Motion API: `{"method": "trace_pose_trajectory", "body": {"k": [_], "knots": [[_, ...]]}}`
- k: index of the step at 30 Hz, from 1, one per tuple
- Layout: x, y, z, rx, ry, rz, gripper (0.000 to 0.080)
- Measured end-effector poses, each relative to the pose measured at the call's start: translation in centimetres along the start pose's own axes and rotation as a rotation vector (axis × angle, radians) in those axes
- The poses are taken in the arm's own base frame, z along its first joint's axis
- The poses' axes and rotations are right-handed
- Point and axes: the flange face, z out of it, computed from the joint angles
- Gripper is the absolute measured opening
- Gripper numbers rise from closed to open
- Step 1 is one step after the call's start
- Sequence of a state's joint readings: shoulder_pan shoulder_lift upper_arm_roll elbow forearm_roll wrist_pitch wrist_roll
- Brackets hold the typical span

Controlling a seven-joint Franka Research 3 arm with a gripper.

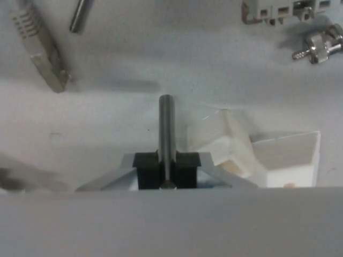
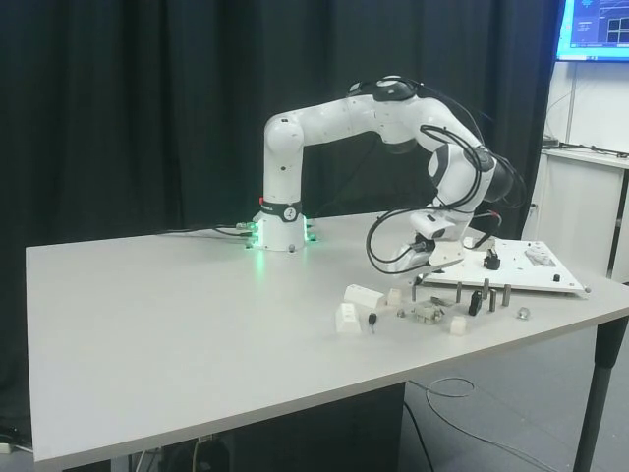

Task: Place round peg 2.

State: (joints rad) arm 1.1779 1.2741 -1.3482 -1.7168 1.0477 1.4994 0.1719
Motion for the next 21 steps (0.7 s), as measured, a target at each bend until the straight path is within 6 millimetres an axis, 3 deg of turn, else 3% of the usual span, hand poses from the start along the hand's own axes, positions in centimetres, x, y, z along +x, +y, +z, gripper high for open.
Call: {"method": "trace_pose_trajectory", "body": {"k": [13, 14, 19, 20, 21], "knots": [[-0.02, -0.68, 0.07, -0.005, -0.004, -0.010, 0.0065], [-0.02, -0.72, 0.01, -0.006, -0.004, -0.012, 0.0219], [0.03, -0.78, -0.48, -0.014, -0.003, -0.016, 0.0219], [0.03, -0.76, -0.62, -0.017, -0.003, -0.016, 0.0601], [0.03, -0.73, -0.76, -0.021, -0.005, -0.016, 0.0601]]}}
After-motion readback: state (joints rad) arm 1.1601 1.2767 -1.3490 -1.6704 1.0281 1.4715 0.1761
